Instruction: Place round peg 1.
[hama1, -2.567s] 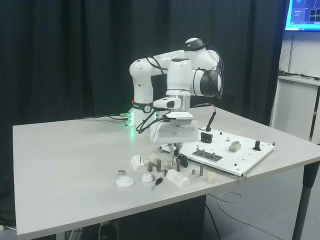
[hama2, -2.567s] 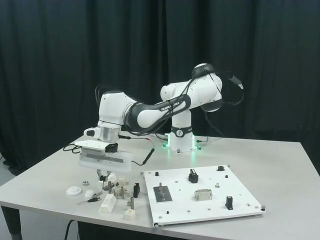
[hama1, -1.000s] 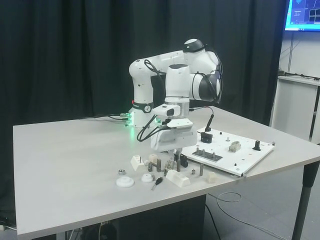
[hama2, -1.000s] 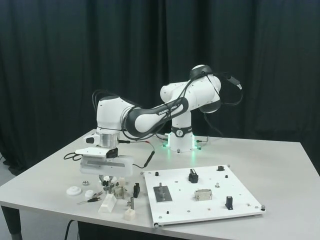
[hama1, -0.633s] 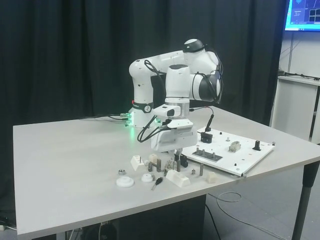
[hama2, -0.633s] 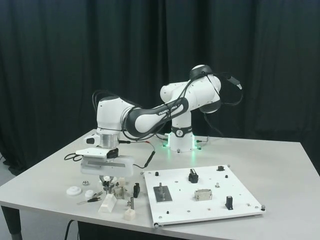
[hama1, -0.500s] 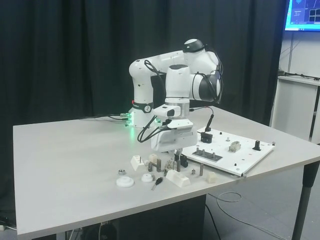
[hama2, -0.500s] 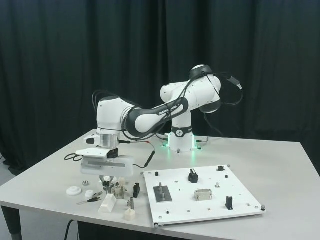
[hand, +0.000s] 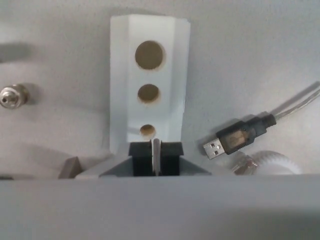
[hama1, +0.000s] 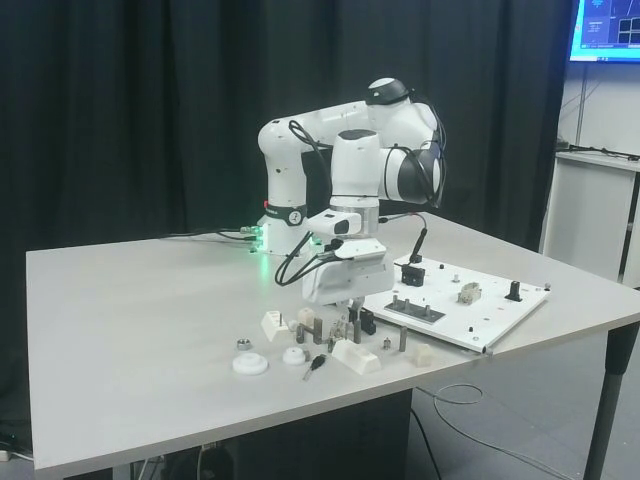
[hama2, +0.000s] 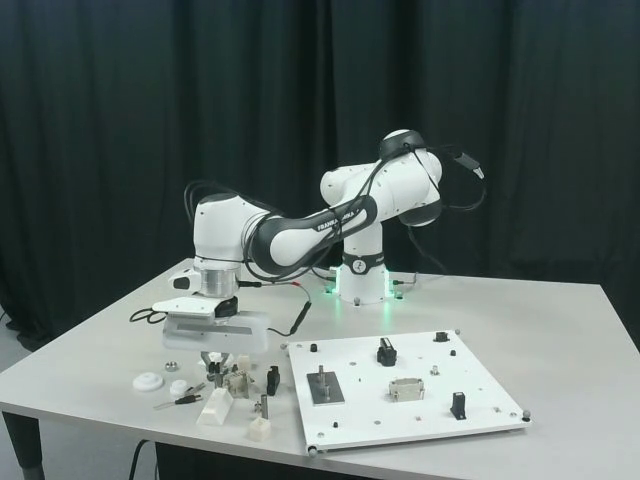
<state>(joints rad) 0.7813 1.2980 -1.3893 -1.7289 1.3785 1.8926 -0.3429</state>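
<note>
- One gripper (hand: 156, 157), fingers pressed onto a thin grey round peg (hand: 156, 155).
- One white block (hand: 149, 80) with three holes, directly beneath the peg.
- One USB plug (hand: 235, 138) beside the block, on grey table (hama1: 140, 300).

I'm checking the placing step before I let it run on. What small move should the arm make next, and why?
Probably a short straight lift. The gripper is shut on a thin grey peg, low over the white block with three holes and close to a USB plug. Rising first should clear these loose parts before any travel toward the white board.
</note>
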